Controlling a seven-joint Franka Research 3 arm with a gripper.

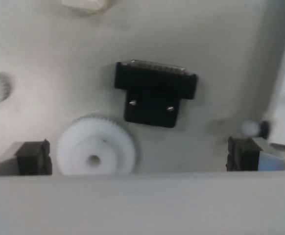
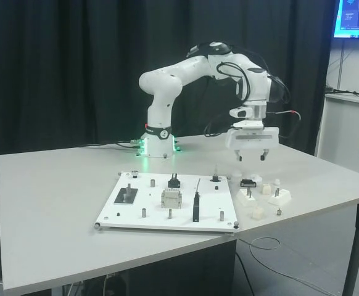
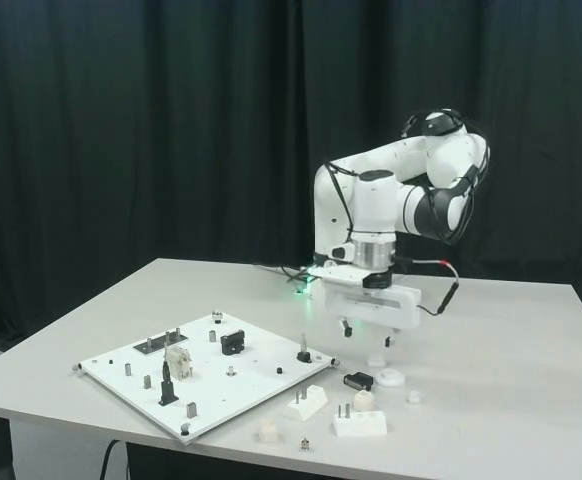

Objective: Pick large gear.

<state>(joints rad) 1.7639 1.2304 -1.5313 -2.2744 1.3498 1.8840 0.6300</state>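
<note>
Your hand (image 1: pixel 137 156) hangs with its fingers (image 1: pixel 34 157) spread apart, nothing between them. You see the large gear (image 1: pixel 96 147) flat on the grey counter (image 1: pixel 54 54), just beside the black connector (image 1: pixel 154 94).

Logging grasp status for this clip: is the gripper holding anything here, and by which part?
Nothing is held. The gripper is open above the table, and the large gear lies flat between its fingertips, untouched, beside the black connector.
</note>
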